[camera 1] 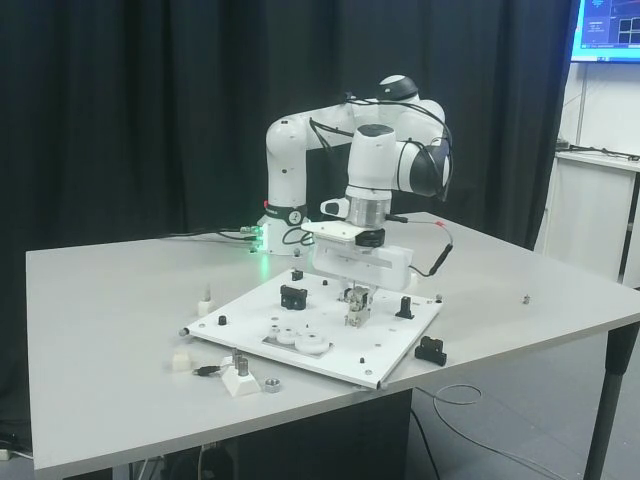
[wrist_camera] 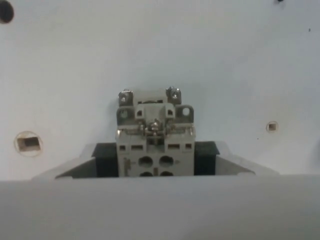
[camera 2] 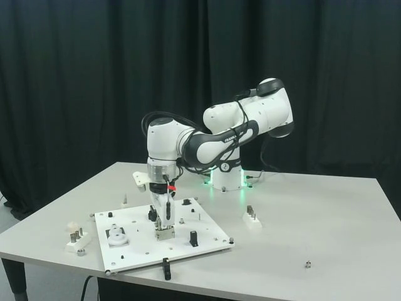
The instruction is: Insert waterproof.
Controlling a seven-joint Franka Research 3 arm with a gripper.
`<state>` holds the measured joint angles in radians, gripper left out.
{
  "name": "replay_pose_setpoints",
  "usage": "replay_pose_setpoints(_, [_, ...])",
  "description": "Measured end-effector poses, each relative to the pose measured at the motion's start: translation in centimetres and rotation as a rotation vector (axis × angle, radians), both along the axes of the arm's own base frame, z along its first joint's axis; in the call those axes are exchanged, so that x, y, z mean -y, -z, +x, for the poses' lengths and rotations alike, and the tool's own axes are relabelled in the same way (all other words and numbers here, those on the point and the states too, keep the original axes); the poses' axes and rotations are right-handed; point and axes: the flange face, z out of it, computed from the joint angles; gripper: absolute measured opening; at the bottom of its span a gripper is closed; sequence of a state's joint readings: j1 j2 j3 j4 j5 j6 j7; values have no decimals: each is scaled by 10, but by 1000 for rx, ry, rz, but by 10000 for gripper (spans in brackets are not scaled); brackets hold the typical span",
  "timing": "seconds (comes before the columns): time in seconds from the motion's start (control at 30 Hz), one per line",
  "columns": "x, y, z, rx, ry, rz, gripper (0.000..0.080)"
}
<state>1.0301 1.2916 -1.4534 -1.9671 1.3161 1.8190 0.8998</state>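
Observation:
The waterproof connector [wrist_camera: 155, 145] is a small grey block with metal screw clamps on top and round sockets in its face. My gripper [wrist_camera: 155, 162] is shut on it, a black finger pad [wrist_camera: 106, 160] pressing each side. In the first room view the gripper [camera 1: 355, 298] points straight down over the middle of the white board [camera 1: 330, 362], with the connector [camera 1: 354, 312] right at the board's surface. The second room view shows the same: connector [camera 2: 165, 234] under the gripper [camera 2: 164, 224] on the board [camera 2: 144, 254]. Whether it touches the board I cannot tell.
Black clips [camera 1: 293, 297] [camera 1: 404, 307] stand on the board, and another [camera 1: 431, 349] sits at its near corner. White round parts [camera 1: 310, 345] lie at the front of the board. Small white blocks [camera 1: 240, 380] [camera 2: 252, 221] sit on the grey table. A square hole [wrist_camera: 29, 143] marks the board.

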Motion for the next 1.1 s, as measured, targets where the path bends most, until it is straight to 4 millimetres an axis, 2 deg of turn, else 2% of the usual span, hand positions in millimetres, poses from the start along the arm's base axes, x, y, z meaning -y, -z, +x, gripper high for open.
replay_pose_setpoints(1.1, [-2, 0, -9, 49, 45, -3, 310])
